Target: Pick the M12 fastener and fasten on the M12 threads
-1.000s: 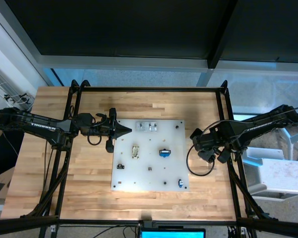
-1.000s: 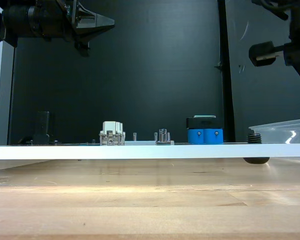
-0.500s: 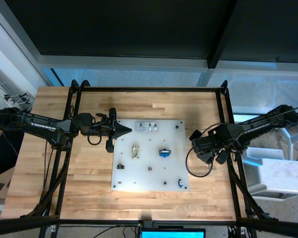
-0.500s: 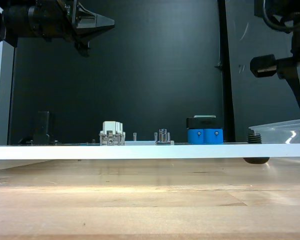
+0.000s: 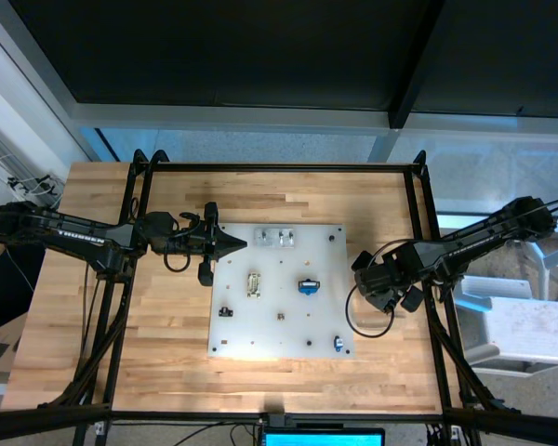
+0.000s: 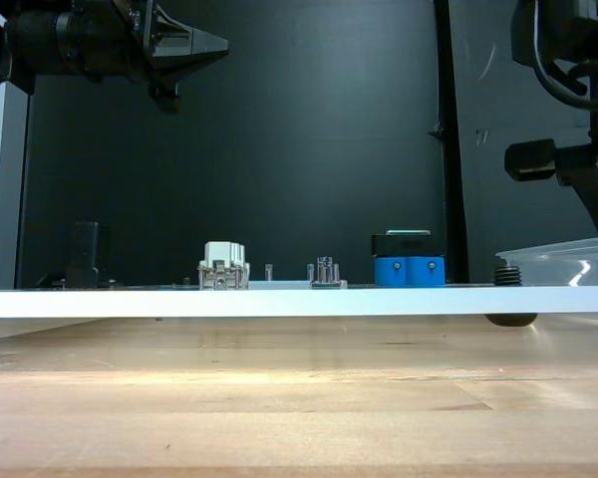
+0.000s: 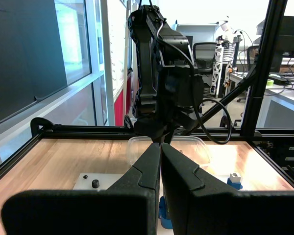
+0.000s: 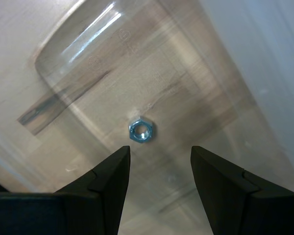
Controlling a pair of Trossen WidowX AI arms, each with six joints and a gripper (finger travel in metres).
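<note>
The M12 fastener (image 8: 141, 131), a small silver hex nut, lies flat on the floor of a clear tray (image 8: 78, 54). My right gripper (image 8: 160, 149) hangs just above it, open, with the nut a little ahead of the gap between the fingers. From above, the right gripper (image 5: 378, 286) sits just off the white board's (image 5: 260, 325) right edge. The M12 threads (image 6: 506, 274) stand bare, ribs showing, in front of the tray (image 6: 558, 261). My left gripper (image 5: 234, 243) is shut and holds nothing, high over the board's far left edge.
The board carries a blue connector (image 5: 307, 286), a silver socket (image 5: 254, 283), a blue-capped part (image 5: 338, 344) and small posts. A black frame (image 5: 279, 168) rings the wooden table. The right arm's cable (image 5: 358, 321) loops near the board's right edge.
The right arm has come down towards the clear tray and shifted slightly towards the board. The left arm has not moved.
</note>
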